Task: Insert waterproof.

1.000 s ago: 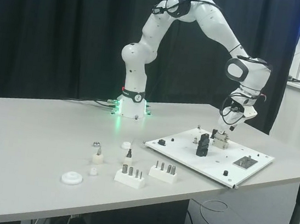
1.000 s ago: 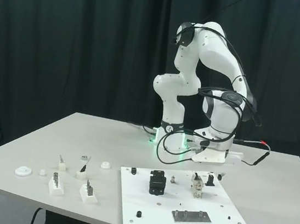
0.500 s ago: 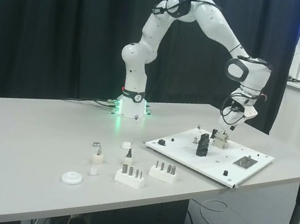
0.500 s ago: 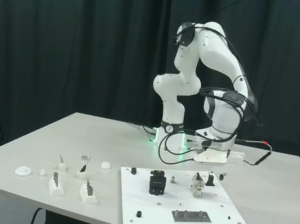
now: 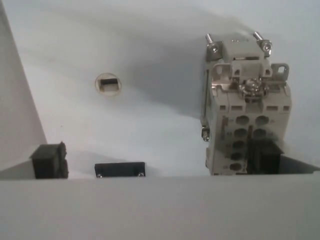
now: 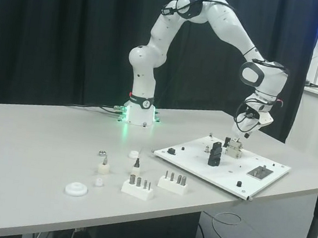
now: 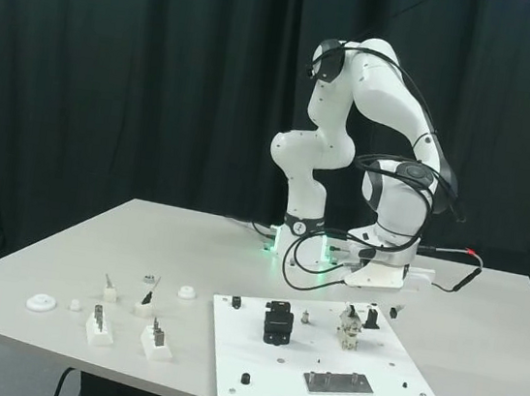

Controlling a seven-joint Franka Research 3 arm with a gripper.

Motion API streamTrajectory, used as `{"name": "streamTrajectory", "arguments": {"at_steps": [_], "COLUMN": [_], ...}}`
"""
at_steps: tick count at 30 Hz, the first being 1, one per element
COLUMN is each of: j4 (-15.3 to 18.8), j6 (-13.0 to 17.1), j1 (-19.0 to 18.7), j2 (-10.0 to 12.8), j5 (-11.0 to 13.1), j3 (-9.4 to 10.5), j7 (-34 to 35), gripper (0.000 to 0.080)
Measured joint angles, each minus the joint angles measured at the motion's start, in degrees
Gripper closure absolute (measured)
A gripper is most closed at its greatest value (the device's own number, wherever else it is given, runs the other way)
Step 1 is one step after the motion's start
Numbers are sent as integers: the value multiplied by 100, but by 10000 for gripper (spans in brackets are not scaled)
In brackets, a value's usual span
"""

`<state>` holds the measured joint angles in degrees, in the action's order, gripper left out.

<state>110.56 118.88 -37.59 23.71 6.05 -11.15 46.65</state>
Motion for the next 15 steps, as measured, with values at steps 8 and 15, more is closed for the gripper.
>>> {"name": "streamTrajectory", "arguments": {"at_steps": [8, 15], "j4": [12, 32], "j6": [20, 75], "j1": [3, 6], "j2": [1, 2], "j5": [-10, -12], "j3": [0, 0], "j7": [0, 0], "gripper": [3, 3]}}
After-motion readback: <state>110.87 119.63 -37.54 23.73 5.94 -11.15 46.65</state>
